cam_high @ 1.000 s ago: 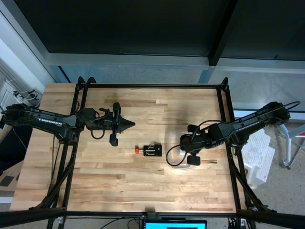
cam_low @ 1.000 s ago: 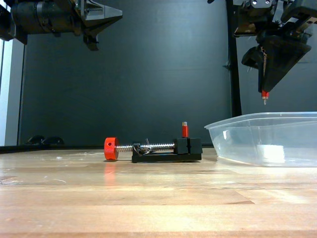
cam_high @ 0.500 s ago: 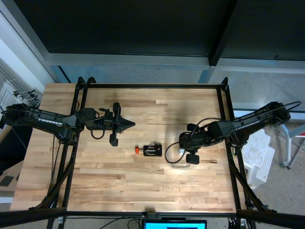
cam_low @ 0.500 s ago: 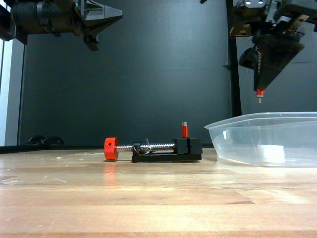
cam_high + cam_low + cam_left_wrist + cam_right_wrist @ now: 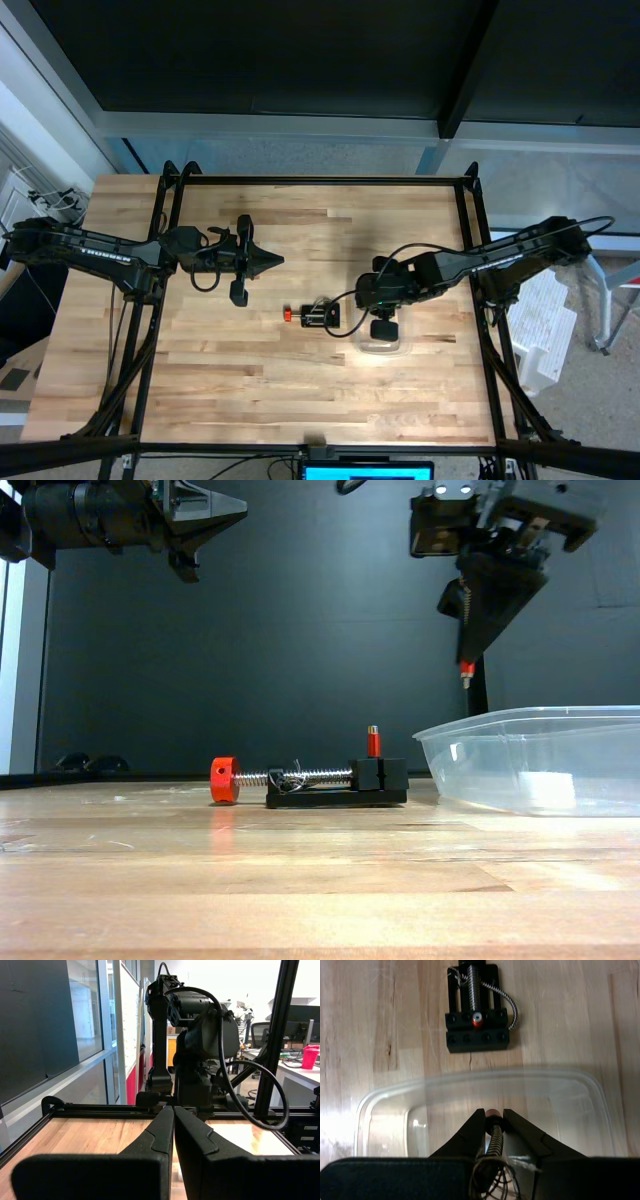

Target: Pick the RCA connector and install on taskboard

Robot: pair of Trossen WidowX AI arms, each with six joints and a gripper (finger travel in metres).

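The taskboard (image 5: 320, 317) (image 5: 335, 785) (image 5: 477, 1030) is a small black block with a red knob, a silvery spring and an upright red pin, lying mid-table. My right gripper (image 5: 369, 298) (image 5: 468, 654) (image 5: 492, 1113) hangs high over the tray's left rim, just right of the taskboard. It is shut on the RCA connector (image 5: 466, 670) (image 5: 494, 1135), a red-tipped plug with a coiled metal sleeve pointing down. My left gripper (image 5: 276, 261) (image 5: 236, 518) (image 5: 173, 1110) is shut and holds nothing, parked high at the left, pointing toward the centre.
A clear plastic tray (image 5: 400, 348) (image 5: 500, 765) (image 5: 480, 1074) sits right of the taskboard, with a small pale shape (image 5: 548, 785) inside it. A black frame (image 5: 320, 181) borders the wooden table.
My right gripper has carried the connector left and a little upward, from over the tray's middle to its left rim near the taskboard. The left arm has not moved.
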